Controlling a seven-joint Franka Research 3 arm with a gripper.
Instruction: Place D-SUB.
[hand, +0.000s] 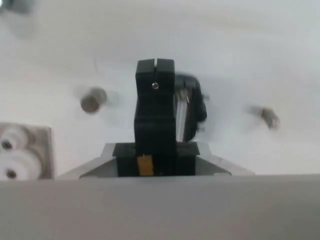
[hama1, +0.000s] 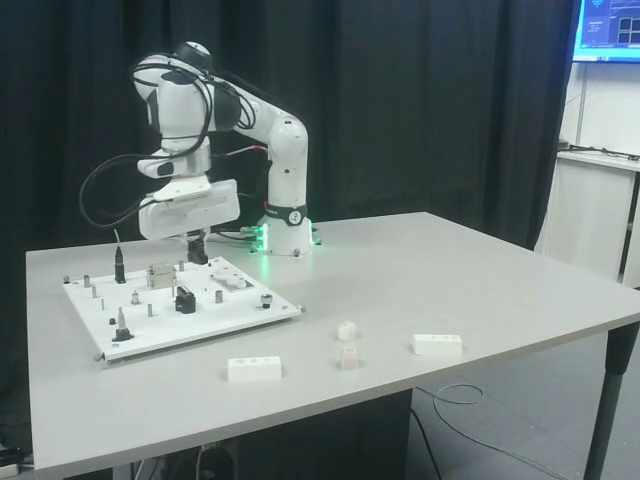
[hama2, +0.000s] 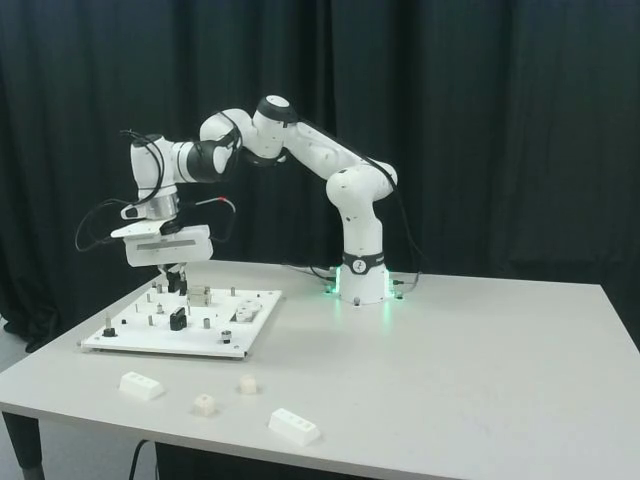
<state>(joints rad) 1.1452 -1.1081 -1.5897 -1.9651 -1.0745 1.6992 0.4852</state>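
The D-SUB (hand: 189, 107) is sitting clenched between the black fingers (hand: 155, 95) of the claw (hand: 155, 62), hanging just above the white board (hama1: 240, 310) on the grey table (hama1: 450, 280). In my judgement it is risking a skewed landing, since it is being gripped off to one side. The fingers are hiding most of it, so its seat is staying unidentifiable.

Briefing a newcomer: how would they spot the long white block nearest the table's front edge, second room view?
Start at the grey table, then look in front of the white board the arm works over. Four loose white blocks lie there; it is the long block closest to the table's front edge, beyond the two small cubes, farthest from the board.
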